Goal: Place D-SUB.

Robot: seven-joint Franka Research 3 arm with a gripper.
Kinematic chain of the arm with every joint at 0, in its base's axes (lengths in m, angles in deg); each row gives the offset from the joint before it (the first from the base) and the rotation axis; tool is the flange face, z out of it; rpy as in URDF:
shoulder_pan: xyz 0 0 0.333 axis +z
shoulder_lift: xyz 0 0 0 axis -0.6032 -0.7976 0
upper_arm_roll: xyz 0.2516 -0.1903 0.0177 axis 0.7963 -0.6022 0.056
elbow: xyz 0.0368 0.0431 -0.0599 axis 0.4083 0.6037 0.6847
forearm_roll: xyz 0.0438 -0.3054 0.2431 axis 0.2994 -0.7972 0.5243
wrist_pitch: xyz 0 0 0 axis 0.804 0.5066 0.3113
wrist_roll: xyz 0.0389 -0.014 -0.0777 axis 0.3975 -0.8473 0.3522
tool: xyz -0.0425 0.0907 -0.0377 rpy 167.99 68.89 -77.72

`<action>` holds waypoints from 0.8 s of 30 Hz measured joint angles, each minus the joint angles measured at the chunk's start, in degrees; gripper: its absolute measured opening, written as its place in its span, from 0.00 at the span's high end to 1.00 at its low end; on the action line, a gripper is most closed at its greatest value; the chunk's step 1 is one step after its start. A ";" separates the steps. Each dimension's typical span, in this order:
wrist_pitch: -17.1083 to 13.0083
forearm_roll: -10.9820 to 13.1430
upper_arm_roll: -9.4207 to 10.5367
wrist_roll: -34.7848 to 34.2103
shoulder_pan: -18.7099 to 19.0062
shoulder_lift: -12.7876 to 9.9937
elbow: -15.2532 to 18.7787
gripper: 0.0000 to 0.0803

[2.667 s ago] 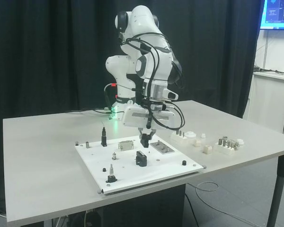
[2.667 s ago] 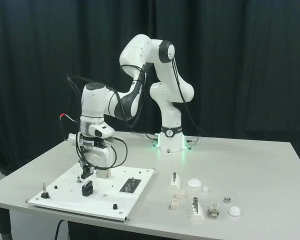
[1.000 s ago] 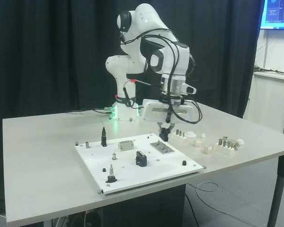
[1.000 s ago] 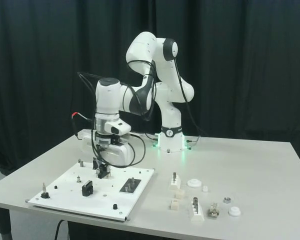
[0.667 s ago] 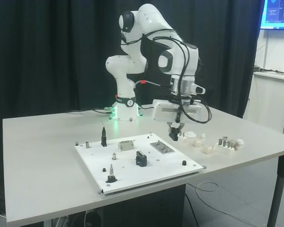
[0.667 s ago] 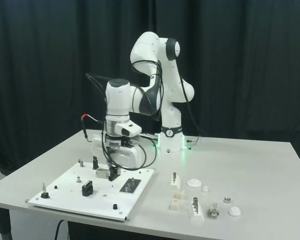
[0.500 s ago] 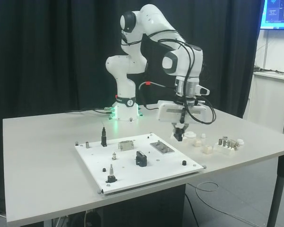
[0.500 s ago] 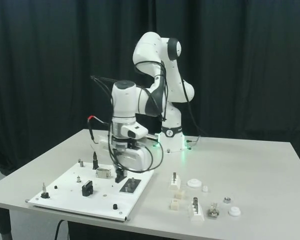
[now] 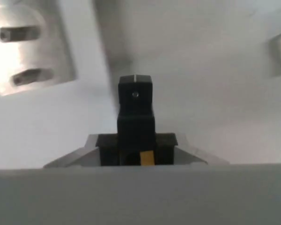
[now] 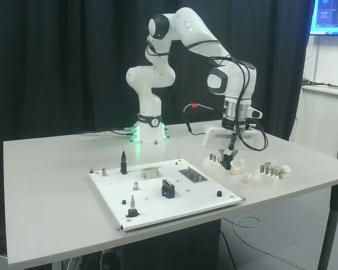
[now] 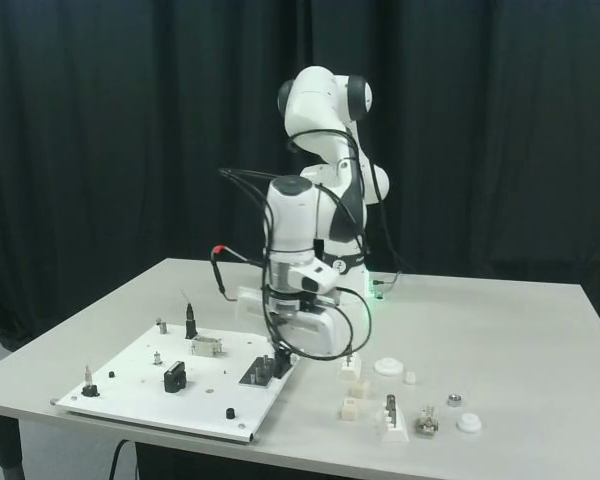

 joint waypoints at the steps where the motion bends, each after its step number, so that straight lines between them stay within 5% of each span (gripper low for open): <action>1: -0.29 0.00 0.00 -0.25 0.32 -0.06 0.21 0.81; 24: -10.30 -1.66 -0.05 -5.10 3.71 -1.92 6.12 0.81</action>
